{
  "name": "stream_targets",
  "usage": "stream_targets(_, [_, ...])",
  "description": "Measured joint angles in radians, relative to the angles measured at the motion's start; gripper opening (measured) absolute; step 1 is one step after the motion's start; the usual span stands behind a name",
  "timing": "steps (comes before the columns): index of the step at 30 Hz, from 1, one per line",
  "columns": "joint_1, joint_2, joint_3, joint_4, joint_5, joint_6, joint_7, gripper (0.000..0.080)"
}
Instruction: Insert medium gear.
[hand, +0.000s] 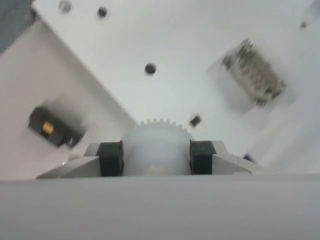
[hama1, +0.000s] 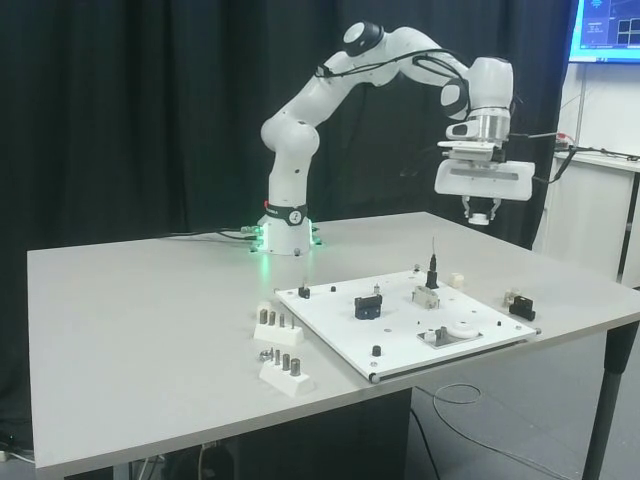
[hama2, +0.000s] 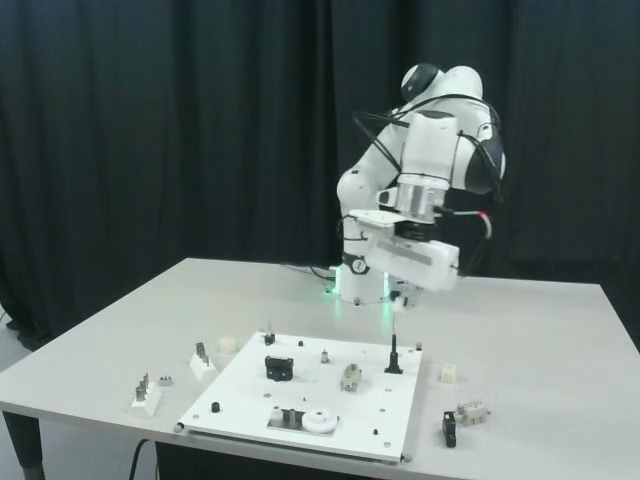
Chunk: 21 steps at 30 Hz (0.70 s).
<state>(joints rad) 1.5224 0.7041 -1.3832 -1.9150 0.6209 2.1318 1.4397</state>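
**Gear in hand, board well below**

My gripper (hand: 156, 159) is clamped on the white medium gear (hand: 157, 142), its axis pointing downward. The white board (hama1: 330, 320) lies well beneath me; its gear base (hama1: 445, 338) sits at the near edge, away from my base.

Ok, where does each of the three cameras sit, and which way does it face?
Wrist view: on the arm's wrist, looking down past both fingers at the white gear they clamp.
First room view: off one table corner, facing the whole arm.
Second room view: across the table, facing the arm's base.
Both room views share the white board.
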Motion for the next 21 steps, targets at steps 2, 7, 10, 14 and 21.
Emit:
stream_targets(2, [-0.024,0.010,0.001,0.009,0.007,-0.005,-0.011,0.0283])
stream_targets(7, [-0.081,0.032,0.003,0.030,0.032,-0.013,-0.053,0.0283])
stream_targets(10, [-0.115,0.048,0.005,0.041,0.053,-0.016,-0.086,0.0283])
stream_targets(14, [-0.159,0.072,0.010,0.056,0.089,-0.017,-0.132,0.0283])
stream_targets(21, [-0.245,0.130,0.029,0.094,0.166,-0.017,-0.189,0.0283])
